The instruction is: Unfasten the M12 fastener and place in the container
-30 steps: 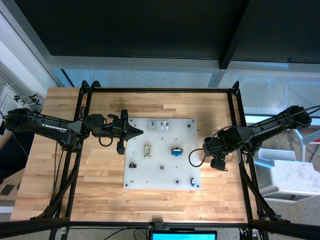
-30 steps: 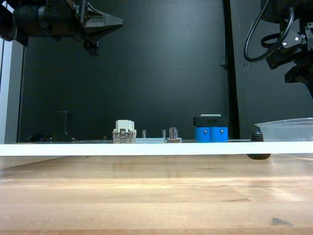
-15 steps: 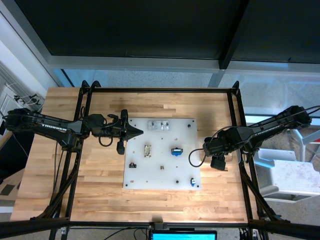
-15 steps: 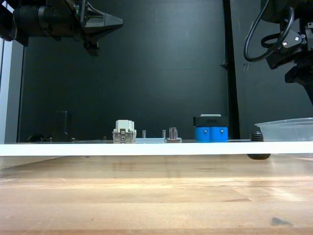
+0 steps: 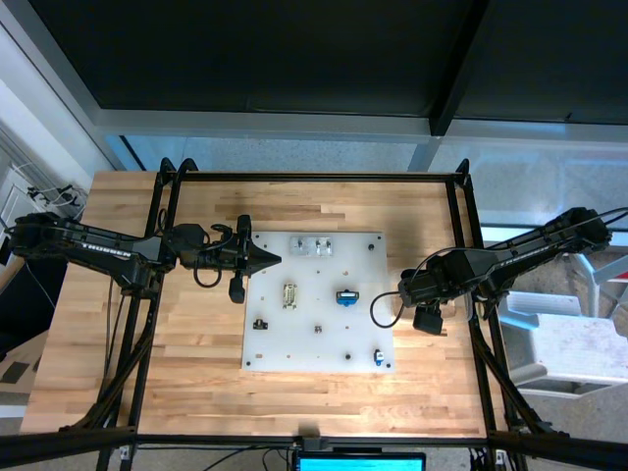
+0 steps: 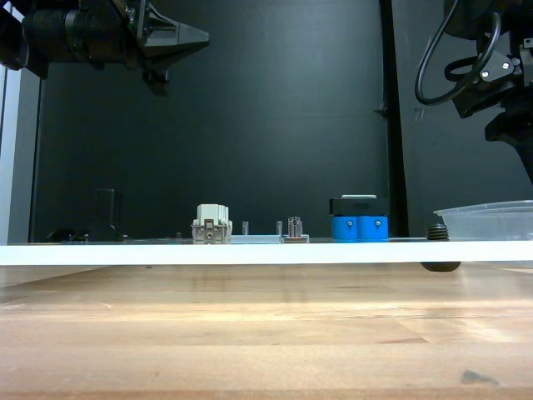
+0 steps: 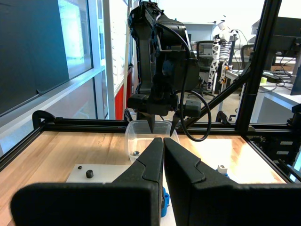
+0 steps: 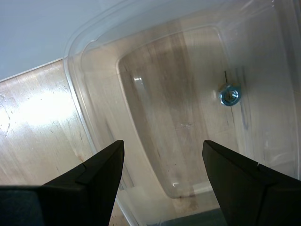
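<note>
Small silver nut (image 8: pixel 230 94) in clear plastic tray (image 8: pixel 174 117), job looks done.
Right hand (image 8: pixel 162 146) apart above it, unmoved; left hand (image 7: pixel 163 140) together by white board's (image 5: pixel 314 343) left edge.

wide gap between fingers (image 8: pixel 101 165), container (image 8: pixel 87 89) below

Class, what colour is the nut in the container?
The nut is silver, best in right wrist view. Right gripper open above it; left gripper shut above board.
</note>
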